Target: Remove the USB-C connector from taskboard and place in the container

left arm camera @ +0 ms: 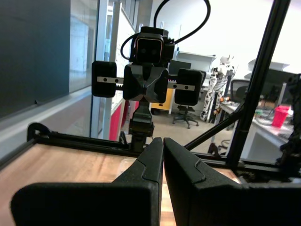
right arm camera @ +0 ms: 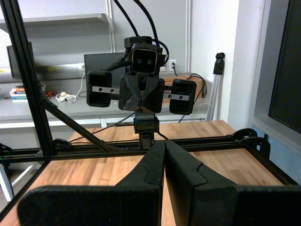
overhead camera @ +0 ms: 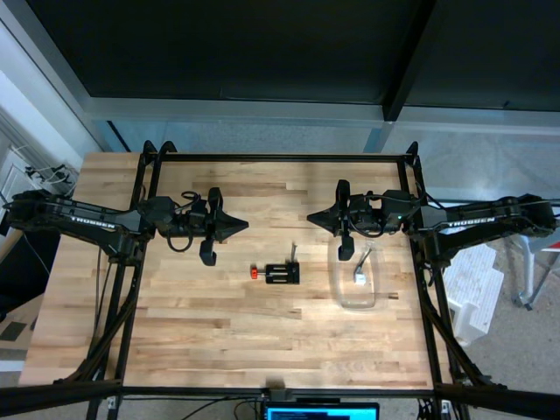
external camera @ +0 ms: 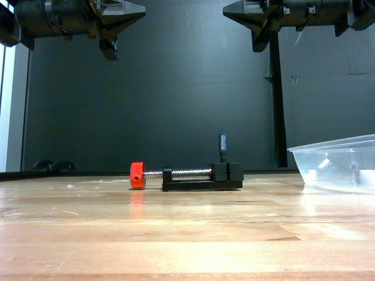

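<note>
Both arms parked, connector in the board.

In the high view the left gripper point(overhead camera: 242, 226) and right gripper point(overhead camera: 311, 217) point at each other across mid-frame. The wrist views show the jaws of both pressed together. Just below them the taskboard point(overhead camera: 278, 273) sits at centre, with the container point(overhead camera: 348, 296) to its right holding a small white piece point(overhead camera: 360, 278). Only the low view shows the USB-C connector point(external camera: 222, 143) standing upright in the board's block, at the end away from the red knob point(external camera: 137, 175).
</note>
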Available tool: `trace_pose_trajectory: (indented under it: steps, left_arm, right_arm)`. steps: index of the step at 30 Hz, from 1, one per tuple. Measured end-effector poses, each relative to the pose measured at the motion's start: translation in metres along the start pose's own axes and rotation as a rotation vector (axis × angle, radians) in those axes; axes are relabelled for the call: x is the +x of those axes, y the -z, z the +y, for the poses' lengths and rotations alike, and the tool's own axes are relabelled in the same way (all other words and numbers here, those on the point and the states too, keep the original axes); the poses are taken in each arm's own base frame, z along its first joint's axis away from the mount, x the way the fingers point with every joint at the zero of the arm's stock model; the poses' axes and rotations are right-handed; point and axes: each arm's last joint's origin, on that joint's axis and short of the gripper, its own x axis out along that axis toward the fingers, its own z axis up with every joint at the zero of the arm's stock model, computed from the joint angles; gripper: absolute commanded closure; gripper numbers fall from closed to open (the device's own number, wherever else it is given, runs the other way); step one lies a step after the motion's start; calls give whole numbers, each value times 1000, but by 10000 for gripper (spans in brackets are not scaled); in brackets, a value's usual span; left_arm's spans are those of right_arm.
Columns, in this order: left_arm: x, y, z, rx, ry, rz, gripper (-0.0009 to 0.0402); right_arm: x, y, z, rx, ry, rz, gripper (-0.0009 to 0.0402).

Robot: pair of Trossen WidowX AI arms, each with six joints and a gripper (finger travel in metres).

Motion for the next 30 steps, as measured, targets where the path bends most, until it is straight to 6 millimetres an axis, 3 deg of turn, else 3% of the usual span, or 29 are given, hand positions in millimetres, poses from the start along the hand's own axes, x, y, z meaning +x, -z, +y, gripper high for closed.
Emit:
trace_pose_trajectory:
  steps: [21, 30]
  left_arm:
    - [0, 2, 1, 107, -5, 26, 393]
    - [0, 2, 1, 124, -4, 26, 393]
  right_arm:
    - [0, 1, 0, -9, 1, 6, 393]
    - [-2, 11, -1, -19, 2, 9, 393]
